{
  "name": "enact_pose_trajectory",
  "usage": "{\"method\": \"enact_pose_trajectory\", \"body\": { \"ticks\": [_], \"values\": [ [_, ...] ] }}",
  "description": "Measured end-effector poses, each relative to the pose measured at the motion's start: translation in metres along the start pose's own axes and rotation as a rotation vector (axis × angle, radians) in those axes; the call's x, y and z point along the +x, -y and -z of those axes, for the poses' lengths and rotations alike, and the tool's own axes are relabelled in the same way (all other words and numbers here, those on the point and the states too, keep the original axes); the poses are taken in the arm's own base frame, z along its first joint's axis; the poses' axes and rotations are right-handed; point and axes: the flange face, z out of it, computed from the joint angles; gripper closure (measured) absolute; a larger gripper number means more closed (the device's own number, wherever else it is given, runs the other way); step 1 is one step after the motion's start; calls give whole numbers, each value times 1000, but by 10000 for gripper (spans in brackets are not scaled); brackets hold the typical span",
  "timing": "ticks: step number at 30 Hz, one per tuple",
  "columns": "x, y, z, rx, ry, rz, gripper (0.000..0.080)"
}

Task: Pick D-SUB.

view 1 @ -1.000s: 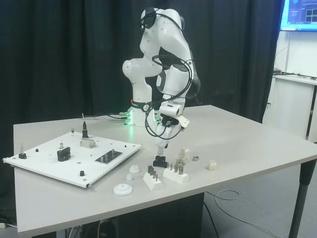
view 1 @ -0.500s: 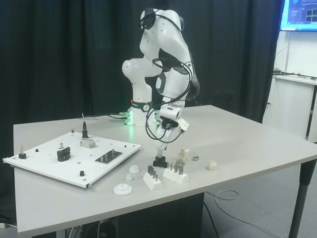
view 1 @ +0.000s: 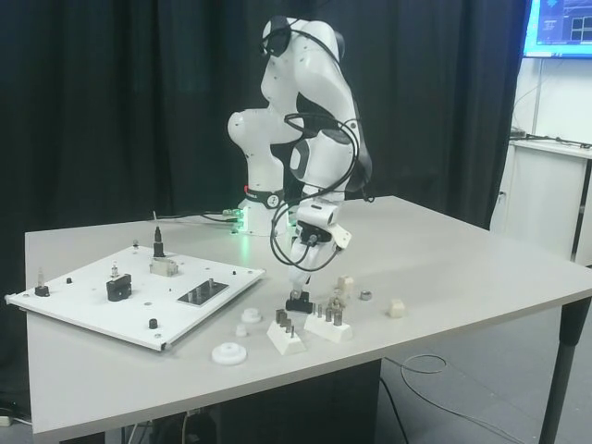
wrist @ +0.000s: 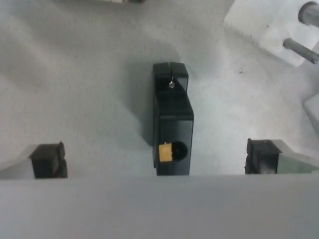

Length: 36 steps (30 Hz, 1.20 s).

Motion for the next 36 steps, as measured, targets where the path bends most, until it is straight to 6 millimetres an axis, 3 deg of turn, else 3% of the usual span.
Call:
{"method": "enact_pose_trajectory", "body": {
  "ticks": [33, 34, 36],
  "values": [
    [2, 1, -13, -8, -6, -32, 3],
    [3, 1, -13, -9, -5, -32, 301],
    [4, 1, -13, -11, -5, -33, 301]
  ]
}}
